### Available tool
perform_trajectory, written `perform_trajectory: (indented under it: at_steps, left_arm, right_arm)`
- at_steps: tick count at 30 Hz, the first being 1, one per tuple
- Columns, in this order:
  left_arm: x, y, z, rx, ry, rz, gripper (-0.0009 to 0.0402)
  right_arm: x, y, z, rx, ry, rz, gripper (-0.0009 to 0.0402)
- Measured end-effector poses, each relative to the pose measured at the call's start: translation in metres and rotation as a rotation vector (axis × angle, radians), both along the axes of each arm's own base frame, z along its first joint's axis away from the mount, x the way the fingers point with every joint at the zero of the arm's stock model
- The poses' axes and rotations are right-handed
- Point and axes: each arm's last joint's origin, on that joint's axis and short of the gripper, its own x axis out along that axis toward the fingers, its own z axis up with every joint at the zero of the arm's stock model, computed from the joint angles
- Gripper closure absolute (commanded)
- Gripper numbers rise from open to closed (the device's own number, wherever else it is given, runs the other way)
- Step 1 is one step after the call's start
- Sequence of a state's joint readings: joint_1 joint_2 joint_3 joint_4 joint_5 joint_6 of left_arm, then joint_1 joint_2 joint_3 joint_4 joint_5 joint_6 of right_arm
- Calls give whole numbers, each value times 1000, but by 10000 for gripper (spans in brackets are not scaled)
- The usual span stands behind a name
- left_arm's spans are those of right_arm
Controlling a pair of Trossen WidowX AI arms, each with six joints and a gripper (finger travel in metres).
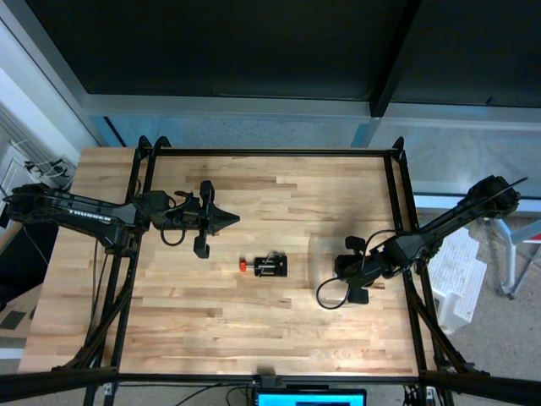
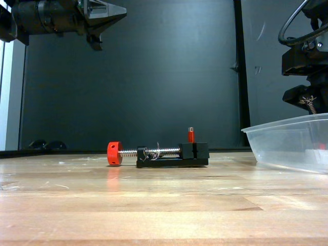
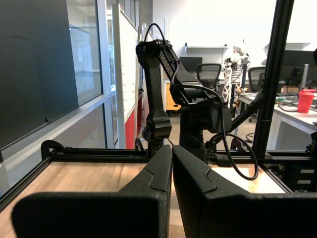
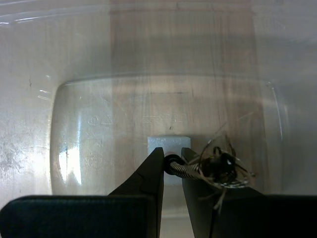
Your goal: Pick the RCA connector and install on taskboard
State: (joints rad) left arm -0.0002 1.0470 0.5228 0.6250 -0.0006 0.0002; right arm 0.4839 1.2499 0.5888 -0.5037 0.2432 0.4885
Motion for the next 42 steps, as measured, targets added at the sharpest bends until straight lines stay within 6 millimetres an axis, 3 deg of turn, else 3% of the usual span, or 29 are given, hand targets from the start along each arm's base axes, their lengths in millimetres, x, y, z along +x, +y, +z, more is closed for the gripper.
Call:
perform_trajectory:
  at_steps: [14, 32, 42]
  left_arm:
    - [0, 0, 0, 0, 0, 0, 393]
    - [0, 0, 0, 0, 0, 0, 393]
    - [0, 0, 0, 0, 0, 0, 393]
  right_arm:
    - [-3, -2, 14, 6, -20, 0, 393]
    - [-8, -5, 78, -2, -5, 4, 393]
    - [-5, -5, 87, 3, -21, 2, 393]
